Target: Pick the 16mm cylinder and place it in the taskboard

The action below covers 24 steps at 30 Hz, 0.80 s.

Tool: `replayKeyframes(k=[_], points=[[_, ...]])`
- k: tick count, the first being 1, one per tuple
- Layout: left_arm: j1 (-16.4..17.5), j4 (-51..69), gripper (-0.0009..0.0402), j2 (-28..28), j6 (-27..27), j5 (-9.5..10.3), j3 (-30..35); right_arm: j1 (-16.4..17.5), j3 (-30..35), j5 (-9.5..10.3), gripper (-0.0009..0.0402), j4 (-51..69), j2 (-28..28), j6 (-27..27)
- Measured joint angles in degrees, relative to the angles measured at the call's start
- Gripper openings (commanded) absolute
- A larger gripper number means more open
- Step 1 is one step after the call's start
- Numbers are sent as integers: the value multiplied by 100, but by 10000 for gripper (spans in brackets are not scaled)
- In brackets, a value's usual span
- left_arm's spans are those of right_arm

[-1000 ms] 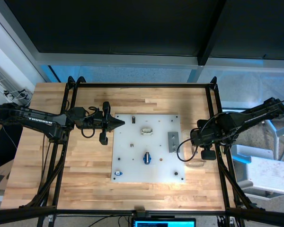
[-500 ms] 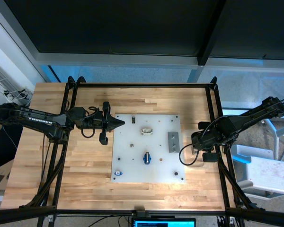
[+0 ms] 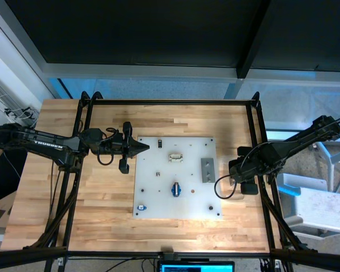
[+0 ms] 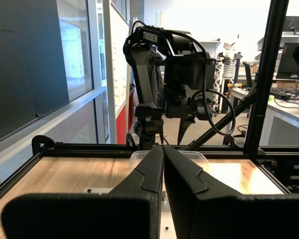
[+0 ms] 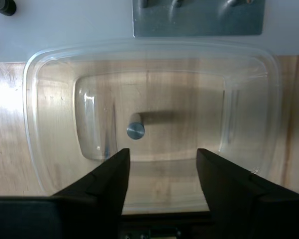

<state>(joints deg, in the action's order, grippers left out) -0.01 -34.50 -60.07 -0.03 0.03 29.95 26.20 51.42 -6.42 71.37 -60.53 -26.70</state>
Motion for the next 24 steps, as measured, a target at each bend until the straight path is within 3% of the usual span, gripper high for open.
replayKeyframes(k=[8,24], points=[[0,-2,0,0,0,-2,0,72,-42,-2,244,-55,-210,2],[0,-2,0,0,0,-2,0,234,-354,-2,245,-422,-293,-179]])
